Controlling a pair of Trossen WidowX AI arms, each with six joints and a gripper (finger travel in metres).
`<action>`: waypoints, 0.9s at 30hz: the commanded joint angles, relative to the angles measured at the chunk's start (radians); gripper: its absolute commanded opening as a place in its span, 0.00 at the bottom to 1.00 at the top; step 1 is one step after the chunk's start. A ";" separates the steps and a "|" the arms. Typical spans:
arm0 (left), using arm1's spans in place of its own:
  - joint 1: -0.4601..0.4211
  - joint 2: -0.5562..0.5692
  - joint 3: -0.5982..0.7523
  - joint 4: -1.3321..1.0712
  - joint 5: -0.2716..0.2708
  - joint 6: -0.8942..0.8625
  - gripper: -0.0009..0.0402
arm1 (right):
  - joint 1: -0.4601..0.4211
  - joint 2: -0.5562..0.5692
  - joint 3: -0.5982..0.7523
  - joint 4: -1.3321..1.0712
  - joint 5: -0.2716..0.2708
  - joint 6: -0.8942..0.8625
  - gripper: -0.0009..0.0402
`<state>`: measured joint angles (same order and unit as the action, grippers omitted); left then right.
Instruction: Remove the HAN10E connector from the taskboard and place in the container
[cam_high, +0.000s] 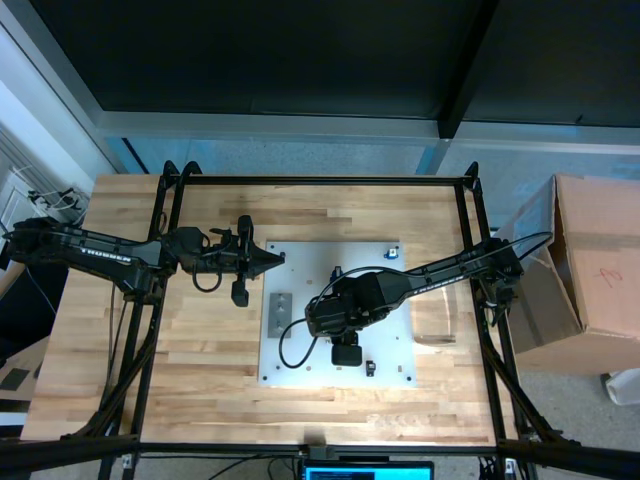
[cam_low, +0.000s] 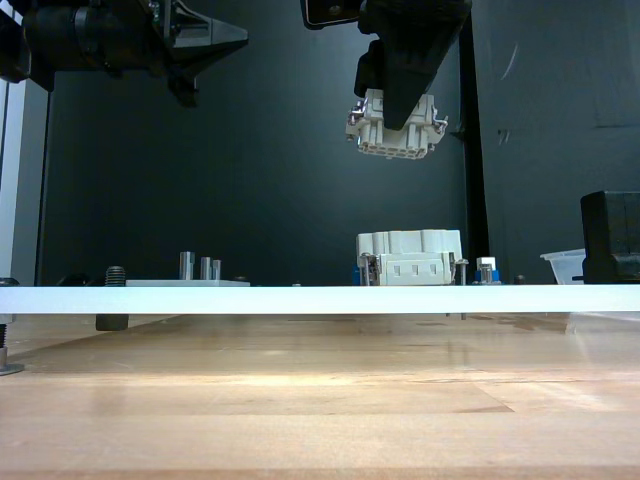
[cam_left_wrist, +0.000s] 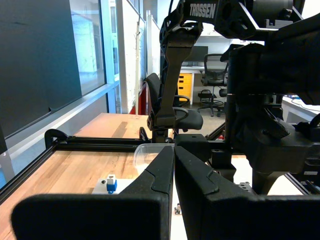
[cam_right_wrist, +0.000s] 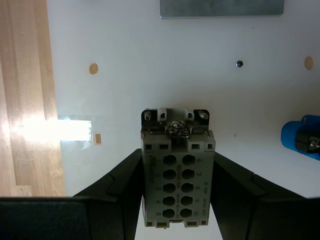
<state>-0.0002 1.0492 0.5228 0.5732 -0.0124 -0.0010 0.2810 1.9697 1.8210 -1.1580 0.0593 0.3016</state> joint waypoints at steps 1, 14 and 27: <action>0.000 0.000 0.000 0.000 0.000 0.000 0.02 | 0.000 -0.001 0.000 0.000 0.000 -0.012 0.03; 0.000 0.000 0.000 0.000 0.000 0.000 0.02 | -0.003 -0.111 -0.136 0.045 0.002 -0.021 0.03; 0.000 0.000 0.000 0.000 0.000 0.000 0.02 | -0.006 -0.300 -0.389 0.112 0.005 0.032 0.03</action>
<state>-0.0002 1.0492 0.5224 0.5732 -0.0124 -0.0006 0.2760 1.6867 1.4540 -1.0527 0.0624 0.3237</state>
